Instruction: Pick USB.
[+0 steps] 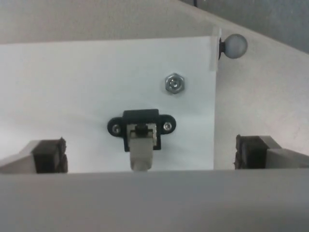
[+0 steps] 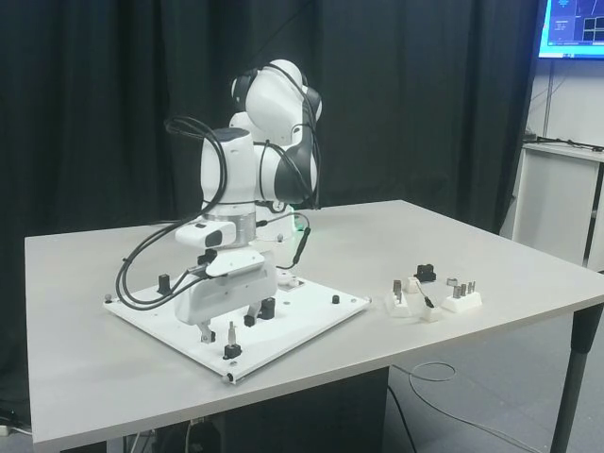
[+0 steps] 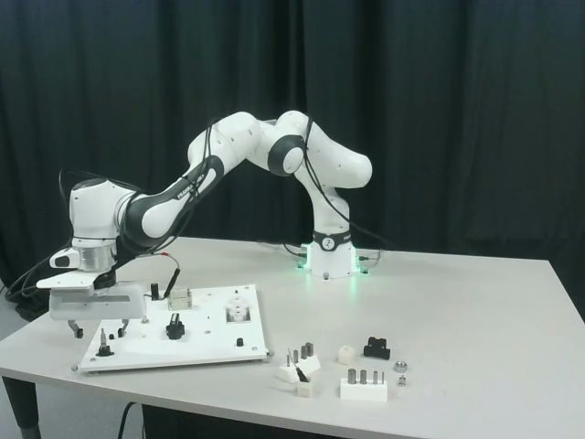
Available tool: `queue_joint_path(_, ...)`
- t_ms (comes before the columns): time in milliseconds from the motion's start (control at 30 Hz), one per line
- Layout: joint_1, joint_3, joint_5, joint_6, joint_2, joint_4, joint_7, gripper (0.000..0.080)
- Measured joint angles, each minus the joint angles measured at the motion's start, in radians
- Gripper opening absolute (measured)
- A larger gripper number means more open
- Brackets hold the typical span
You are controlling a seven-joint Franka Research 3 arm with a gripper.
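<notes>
The jaws (image 1: 149, 154) stand wide apart and hold nothing, one black fingertip pad (image 1: 48, 155) on each side of the flat white mounting board (image 1: 72, 96). Between them on the board sits the black flanged socket bracket (image 1: 140, 126), screwed down at both ears. In it stands the grey USB plug (image 1: 141, 151), its long axis upright from the board, its free end pointing up toward the wrist. Beyond the bracket a grey hexagonal metal nut (image 1: 175, 83) lies on the board. Farther still, at the board's corner, a grey ball-headed peg (image 1: 233, 46) projects over the grey counter (image 1: 270, 96).
</notes>
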Motion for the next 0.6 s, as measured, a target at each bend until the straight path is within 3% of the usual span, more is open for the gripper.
queue_joint_path(600, 0.003, -0.005, 0.0, -0.01, 0.0, 0.005, 0.0, 0.08)
